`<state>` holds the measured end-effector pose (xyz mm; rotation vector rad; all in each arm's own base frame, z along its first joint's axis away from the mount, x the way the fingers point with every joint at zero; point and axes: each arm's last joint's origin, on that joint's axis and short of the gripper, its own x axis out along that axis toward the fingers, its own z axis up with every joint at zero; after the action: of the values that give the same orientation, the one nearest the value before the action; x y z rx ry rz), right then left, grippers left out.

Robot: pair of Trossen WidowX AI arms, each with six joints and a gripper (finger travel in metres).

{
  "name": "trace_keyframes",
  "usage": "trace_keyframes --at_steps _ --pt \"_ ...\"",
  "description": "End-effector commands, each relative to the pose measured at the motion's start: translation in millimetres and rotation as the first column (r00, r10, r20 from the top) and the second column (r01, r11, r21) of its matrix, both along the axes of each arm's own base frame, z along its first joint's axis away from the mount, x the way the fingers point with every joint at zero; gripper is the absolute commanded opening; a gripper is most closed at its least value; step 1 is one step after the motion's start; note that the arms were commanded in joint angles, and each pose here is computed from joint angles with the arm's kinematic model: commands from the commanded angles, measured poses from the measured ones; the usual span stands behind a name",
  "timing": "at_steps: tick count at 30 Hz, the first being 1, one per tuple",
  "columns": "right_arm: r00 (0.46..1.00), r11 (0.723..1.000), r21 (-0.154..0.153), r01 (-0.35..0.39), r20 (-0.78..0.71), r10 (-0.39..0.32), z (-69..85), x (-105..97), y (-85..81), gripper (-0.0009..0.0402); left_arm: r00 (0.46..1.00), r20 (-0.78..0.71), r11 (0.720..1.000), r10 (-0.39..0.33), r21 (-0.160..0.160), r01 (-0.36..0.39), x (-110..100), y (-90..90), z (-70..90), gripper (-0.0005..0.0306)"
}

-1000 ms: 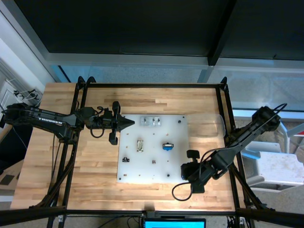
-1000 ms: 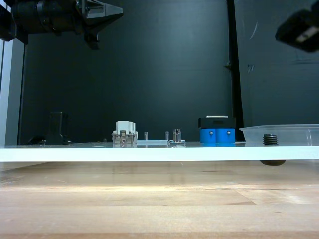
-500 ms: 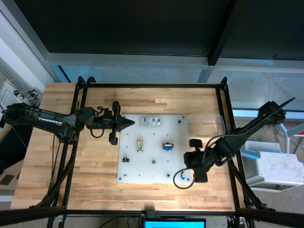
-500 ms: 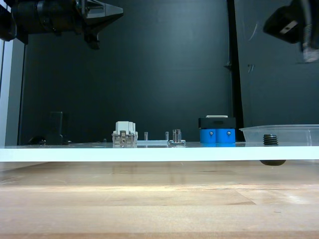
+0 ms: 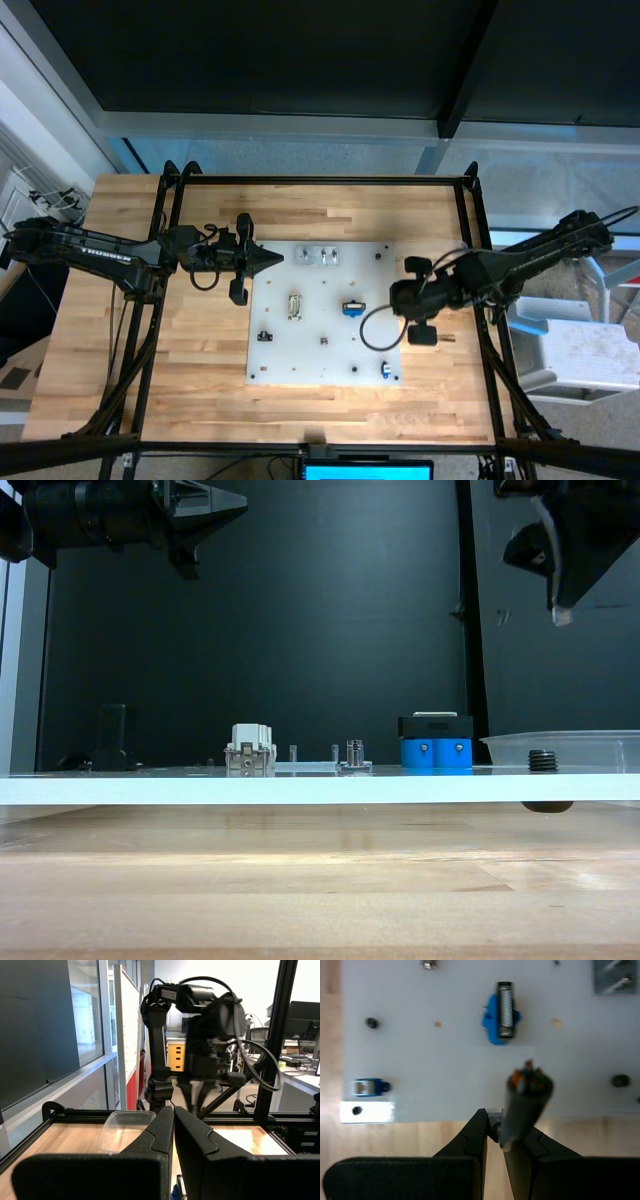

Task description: Remove the rj45 connector and place it in the container

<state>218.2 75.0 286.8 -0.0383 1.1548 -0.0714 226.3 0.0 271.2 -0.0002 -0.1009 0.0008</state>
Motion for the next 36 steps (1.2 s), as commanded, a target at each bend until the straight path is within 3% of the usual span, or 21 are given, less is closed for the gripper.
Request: trace_keyframes --at_steps 1,10,13,17,19,22,25,29,36 --pt "1.000 1.000 -0.001 -0.001 -0.013 0.001 -1.0 -1 -15.0 0.0000 1.000 0.001 1.000 0.000 0.000 0.000 0 0.0 0.1 0.0000" --pt "0.996 0.998 -0.009 0.065 -0.055 -0.066 -8.0 -14 -63.6 0.0000 1.000 0.000 1.000 0.000 0.000 0.000 0 0.0 0.0 0.0000" --pt "0.994 0.997 -0.014 0.080 -0.067 -0.081 -11.3 -19 -76.0 0.0000 1.000 0.001 1.000 0.000 0.000 0.000 0 0.0 0.1 0.0000" --pt "0.993 0.996 0.005 0.091 -0.082 -0.090 -17.4 -26 -91.3 0.0000 1.000 0.000 1.000 0.000 0.000 0.000 0 0.0 0.0 0.0000" --pt "0.991 0.995 -0.004 0.104 -0.086 -0.104 -19.1 -30 -98.7 0.0000 1.000 0.000 1.000 0.000 0.000 0.000 0 0.0 0.0 0.0000" --pt "0.988 0.993 -0.012 0.121 -0.098 -0.121 -22.1 -35 -108.6 0.0000 1.000 0.000 1.000 0.000 0.000 0.000 0 0.1 0.0 0.0000" --pt "0.984 0.991 0.013 0.133 -0.121 -0.130 -27.1 -41 -118.1 0.0000 1.000 0.000 1.000 0.000 0.000 0.000 0 0.1 0.0 0.0000" --pt "0.973 0.986 0.008 0.167 -0.163 -0.164 -35.6 -48 -130.2 0.0000 1.000 0.001 1.000 0.000 0.000 0.000 0 0.1 0.1 0.0000" --pt "0.958 0.981 0.007 0.194 -0.216 -0.188 -44.3 -56 -139.5 0.0000 1.000 0.000 1.000 0.000 0.000 0.000 0 0.1 0.0 0.0000"
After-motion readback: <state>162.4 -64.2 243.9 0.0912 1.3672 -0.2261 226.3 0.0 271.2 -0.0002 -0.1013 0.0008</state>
